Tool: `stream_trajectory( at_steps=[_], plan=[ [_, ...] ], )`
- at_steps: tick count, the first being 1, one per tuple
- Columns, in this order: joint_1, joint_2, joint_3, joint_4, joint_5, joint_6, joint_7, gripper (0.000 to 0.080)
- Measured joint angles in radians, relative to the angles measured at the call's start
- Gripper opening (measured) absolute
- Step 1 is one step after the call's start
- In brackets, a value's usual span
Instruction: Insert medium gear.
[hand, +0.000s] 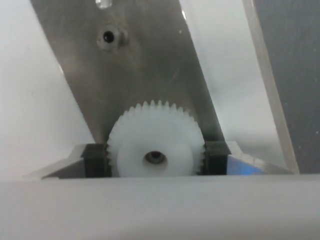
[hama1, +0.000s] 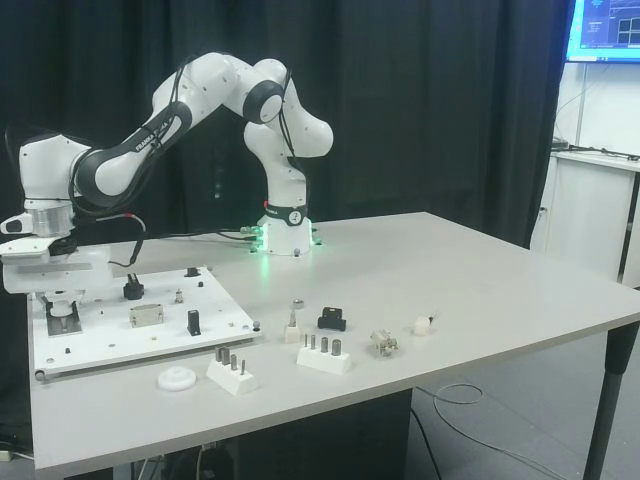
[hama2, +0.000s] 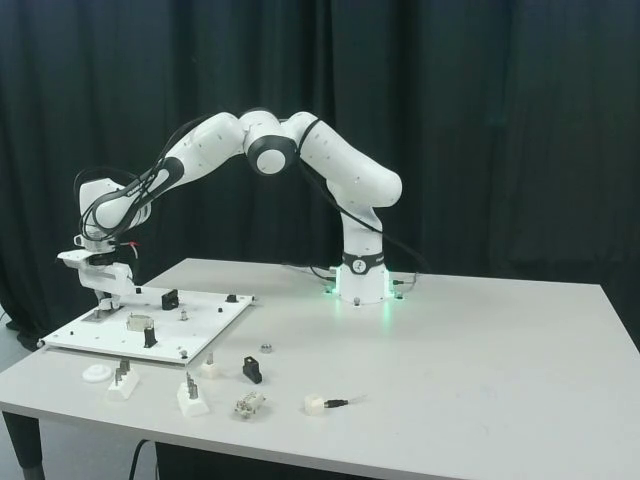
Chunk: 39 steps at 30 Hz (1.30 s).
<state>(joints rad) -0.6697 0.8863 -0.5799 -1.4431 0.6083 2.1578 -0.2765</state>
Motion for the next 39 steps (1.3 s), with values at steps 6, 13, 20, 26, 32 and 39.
stream_trajectory(
  at_steps=[6,13,20,26,32,39],
  plan=[
    [0.001,0.000,0.000,0.000,-0.002,0.000,0.017,0.0399],
    [0.007,0.002,0.000,0.001,-0.028,0.008,-0.108,0.0399],
    [0.011,0.015,0.000,0.002,-0.033,0.025,-0.238,0.0399],
    [0.011,0.018,0.000,0.002,-0.033,0.030,-0.303,0.0399],
    [0.011,0.018,0.000,0.002,-0.034,0.030,-0.325,0.0399],
    [0.011,0.018,0.000,0.002,-0.033,0.030,-0.330,0.0399]
  ],
)
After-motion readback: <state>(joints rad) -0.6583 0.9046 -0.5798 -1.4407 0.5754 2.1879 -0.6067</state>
